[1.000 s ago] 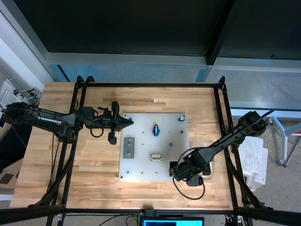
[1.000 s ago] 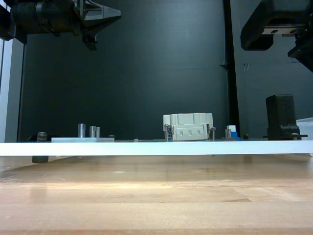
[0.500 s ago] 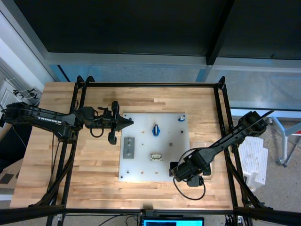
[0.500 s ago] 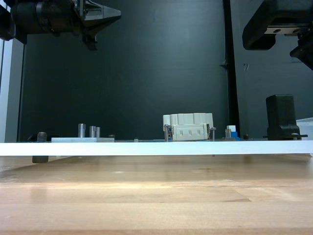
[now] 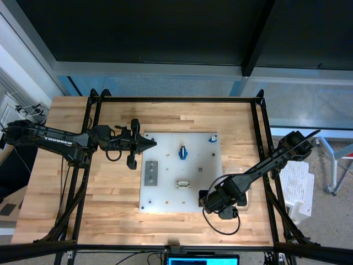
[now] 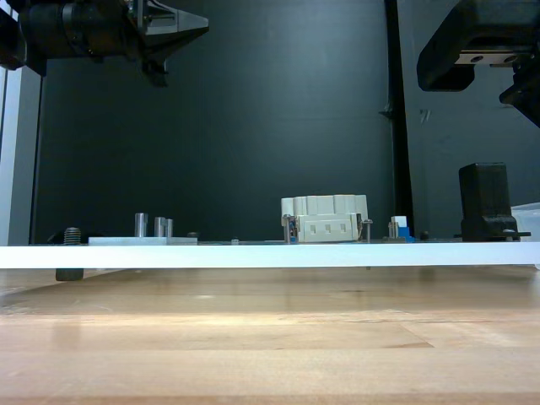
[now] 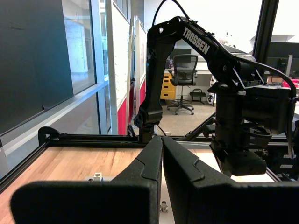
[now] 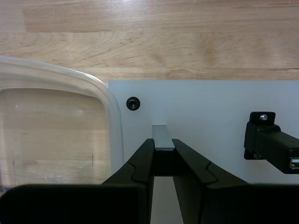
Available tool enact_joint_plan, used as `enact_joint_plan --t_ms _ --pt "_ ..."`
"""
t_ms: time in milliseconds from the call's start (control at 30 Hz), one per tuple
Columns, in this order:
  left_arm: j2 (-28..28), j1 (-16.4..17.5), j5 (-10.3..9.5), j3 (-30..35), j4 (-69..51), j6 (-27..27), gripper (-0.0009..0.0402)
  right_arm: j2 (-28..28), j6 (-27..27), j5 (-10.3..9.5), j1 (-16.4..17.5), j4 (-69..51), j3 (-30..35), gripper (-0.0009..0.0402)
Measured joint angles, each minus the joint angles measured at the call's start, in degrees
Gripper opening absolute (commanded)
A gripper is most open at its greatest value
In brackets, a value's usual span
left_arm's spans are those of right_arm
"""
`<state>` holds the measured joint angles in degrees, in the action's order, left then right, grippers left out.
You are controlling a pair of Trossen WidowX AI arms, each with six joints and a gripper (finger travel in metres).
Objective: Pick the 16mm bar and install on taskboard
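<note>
The right gripper (image 8: 163, 148) was clamped on the bar (image 8: 163, 138), holding it above the taskboard's (image 8: 210, 107) near right corner beside the tray (image 8: 116, 126), likely bound for its hole. The left gripper (image 7: 162, 147), closed and empty, hung parked over the board's far left edge, out of the way.

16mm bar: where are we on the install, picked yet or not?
Pick looks done: the right gripper is shut on the 16mm bar, with the clear tray beside it. In hand: the bar hangs over the taskboard near its near right corner. Left: seating it on the board. The left gripper hangs shut above the far left corner, idle.
</note>
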<state>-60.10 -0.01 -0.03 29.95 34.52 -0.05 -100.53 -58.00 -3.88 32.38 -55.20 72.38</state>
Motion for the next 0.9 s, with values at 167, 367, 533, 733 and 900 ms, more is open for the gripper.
enact_joint_plan --t_ms 167,367,533,733,900 --pt "0.00 0.00 0.02 0.00 0.00 -0.02 0.0000 -0.15 0.00 0.00 0.00 0.11 0.00 0.0000" --pt "0.00 0.00 0.00 0.00 0.00 -0.02 0.0000 -0.98 -0.07 -0.17 0.00 0.55 -0.09 0.0000" --pt "0.00 0.00 0.02 0.00 0.00 0.00 0.0000 -1.11 -0.04 -0.22 0.00 1.77 -0.90 0.0000" --pt "0.00 0.00 0.02 -0.02 0.00 0.00 0.0000 -1.16 0.15 -0.22 0.00 3.85 -2.64 0.0000" --pt "0.00 0.00 0.00 -0.02 -0.02 0.00 0.0000 -1.16 0.37 -0.22 0.00 3.89 -2.95 0.0000"
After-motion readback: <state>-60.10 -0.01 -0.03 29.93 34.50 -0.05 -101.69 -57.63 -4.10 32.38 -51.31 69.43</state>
